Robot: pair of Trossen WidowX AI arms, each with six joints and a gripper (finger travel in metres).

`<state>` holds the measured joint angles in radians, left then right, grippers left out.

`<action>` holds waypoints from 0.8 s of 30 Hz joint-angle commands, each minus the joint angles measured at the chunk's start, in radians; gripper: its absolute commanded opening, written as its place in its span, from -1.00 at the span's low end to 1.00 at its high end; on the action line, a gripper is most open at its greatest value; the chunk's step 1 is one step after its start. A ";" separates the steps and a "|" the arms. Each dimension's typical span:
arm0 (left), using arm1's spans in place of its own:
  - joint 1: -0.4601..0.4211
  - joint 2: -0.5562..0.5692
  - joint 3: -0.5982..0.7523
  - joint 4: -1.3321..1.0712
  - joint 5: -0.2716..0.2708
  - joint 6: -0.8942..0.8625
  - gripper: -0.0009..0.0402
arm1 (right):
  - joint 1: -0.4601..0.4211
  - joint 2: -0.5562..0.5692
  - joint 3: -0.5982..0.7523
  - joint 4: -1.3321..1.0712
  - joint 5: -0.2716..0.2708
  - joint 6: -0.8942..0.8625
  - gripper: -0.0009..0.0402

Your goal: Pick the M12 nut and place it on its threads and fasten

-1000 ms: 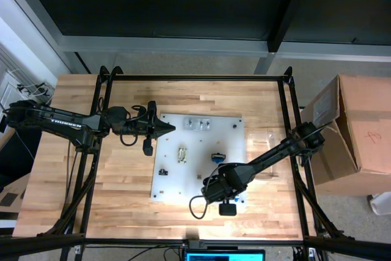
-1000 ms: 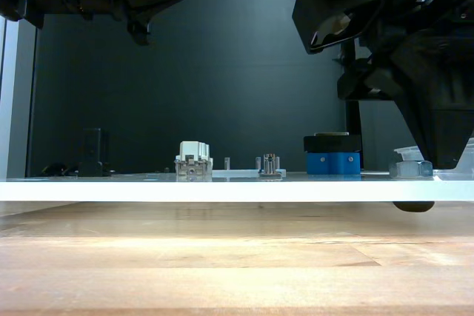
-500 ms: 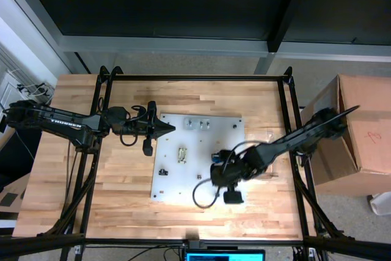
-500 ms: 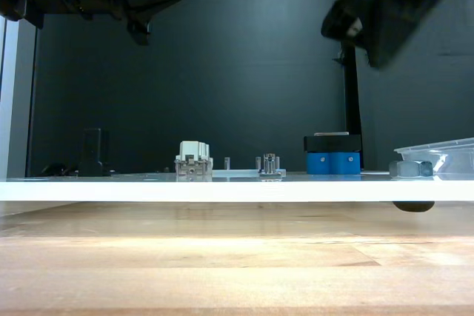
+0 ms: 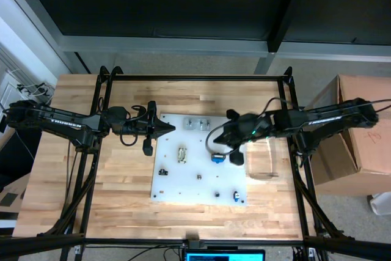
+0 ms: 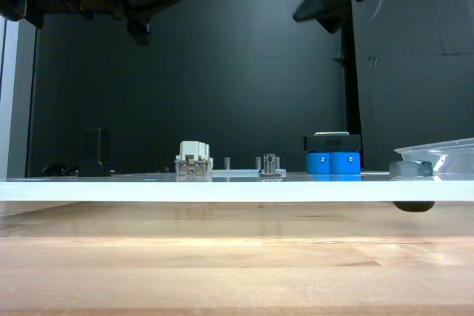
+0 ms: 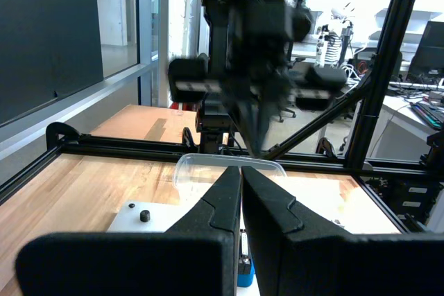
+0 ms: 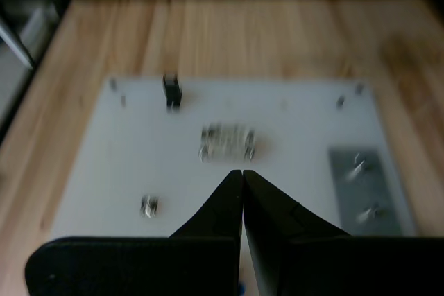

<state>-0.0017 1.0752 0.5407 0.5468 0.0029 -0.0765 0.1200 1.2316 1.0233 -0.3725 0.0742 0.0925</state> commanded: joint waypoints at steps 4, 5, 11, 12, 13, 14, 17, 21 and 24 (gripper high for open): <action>0.000 0.000 0.001 0.000 0.000 0.000 -0.96 | -0.089 -0.152 -0.156 0.317 -0.066 -0.008 -0.96; 0.000 0.000 0.001 0.000 0.000 0.000 -0.96 | -0.089 -0.175 -0.183 0.369 -0.066 -0.008 -0.96; 0.000 0.000 0.001 0.000 0.000 0.000 -0.96 | -0.089 -0.256 -0.303 0.554 -0.012 -0.011 -0.96; 0.000 0.000 0.001 0.000 0.000 0.000 -0.96 | -0.089 -0.265 -0.321 0.576 -0.006 -0.017 -0.96; 0.000 0.000 0.001 0.000 0.000 0.000 -0.96 | -0.089 -0.271 -0.342 0.608 -0.005 -0.020 -0.96; 0.000 0.000 0.001 0.000 0.000 0.000 -0.96 | -0.089 -0.277 -0.363 0.650 -0.005 -0.019 -0.96; 0.000 0.000 0.001 0.000 0.000 0.000 -0.96 | -0.089 -0.283 -0.423 0.763 -0.005 -0.019 -0.96; 0.000 0.000 0.001 0.000 0.000 0.000 -0.96 | -0.089 -0.283 -0.470 0.809 -0.007 -0.019 -0.96; 0.000 0.000 0.001 0.000 0.000 0.000 -0.96 | -0.089 -0.283 -0.489 0.809 -0.018 -0.019 -0.96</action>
